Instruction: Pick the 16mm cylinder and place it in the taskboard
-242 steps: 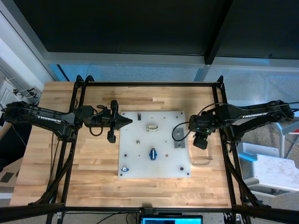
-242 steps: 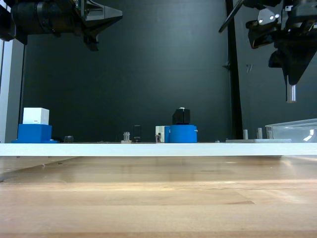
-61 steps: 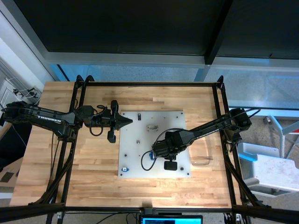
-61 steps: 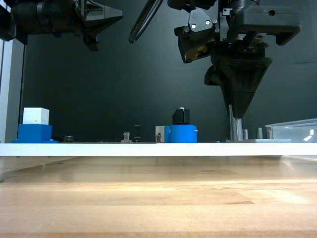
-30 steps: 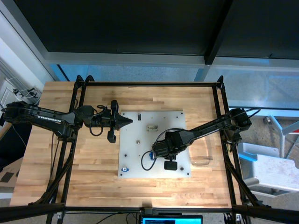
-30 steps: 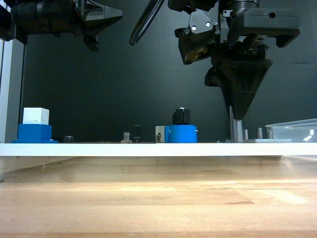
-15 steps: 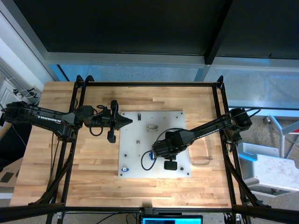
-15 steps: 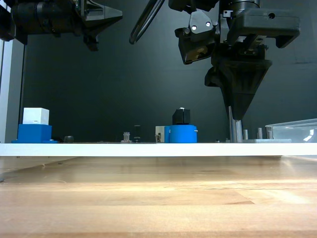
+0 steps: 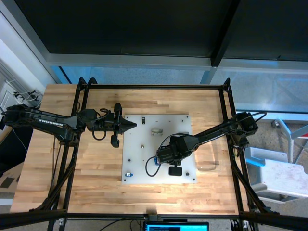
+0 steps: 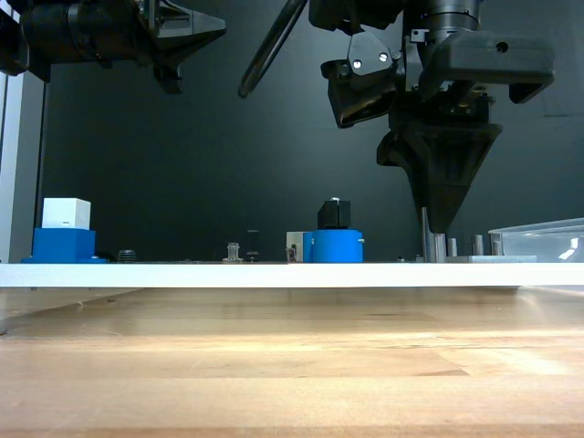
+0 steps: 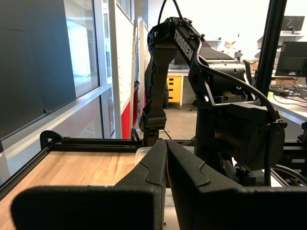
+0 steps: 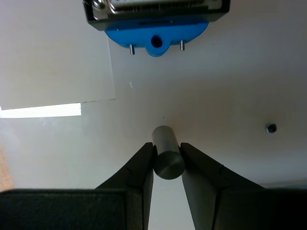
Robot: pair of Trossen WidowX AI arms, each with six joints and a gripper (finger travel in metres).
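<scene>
Grey metal noted: saw short upright 16mm cylinder (image 12: 168,160) pinched between fingers of right gripper (image 10: 436,226) | found it low over flat white perforated taskboard (image 9: 139,166), near blue connector fitting (image 12: 156,36); could not tell contact with board | found left gripper (image 9: 133,124) aloft over board's left edge, fingers pressed together.

The cylinder (image 12: 168,158) is seen as smooth, dull grey metal, clamped in the matt black plastic right gripper (image 10: 436,224) over the smooth white taskboard (image 12: 230,86). The left gripper (image 11: 166,143), equally matt black, is held closed above its far-left corner. The table (image 9: 96,183) is made of pale, grained wood.
</scene>
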